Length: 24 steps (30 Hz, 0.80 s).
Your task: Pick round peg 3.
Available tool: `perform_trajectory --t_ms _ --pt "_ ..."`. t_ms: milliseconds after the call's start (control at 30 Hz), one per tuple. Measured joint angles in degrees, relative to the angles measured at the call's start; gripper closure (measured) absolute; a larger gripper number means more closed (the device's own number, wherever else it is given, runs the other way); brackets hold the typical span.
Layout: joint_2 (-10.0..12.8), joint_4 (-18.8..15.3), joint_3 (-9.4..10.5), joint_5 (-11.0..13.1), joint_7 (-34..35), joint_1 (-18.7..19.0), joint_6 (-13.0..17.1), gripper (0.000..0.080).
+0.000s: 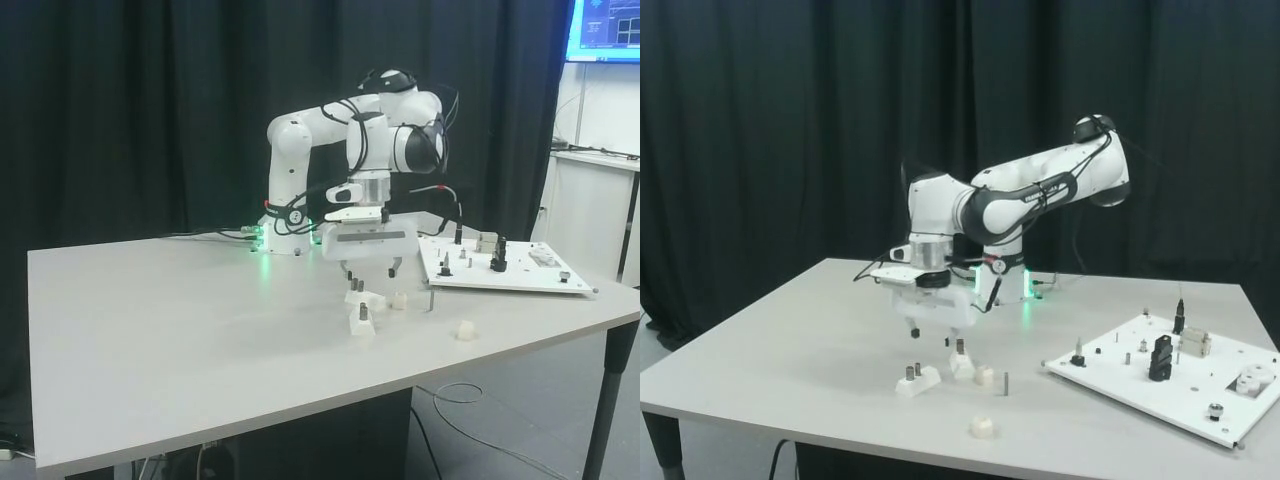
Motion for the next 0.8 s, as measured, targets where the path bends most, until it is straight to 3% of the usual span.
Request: perform_trajectory --t_ms 800 --pt "0.5 2.96 2.54 0.0 0.5 -4.44 0.4 0.0003"
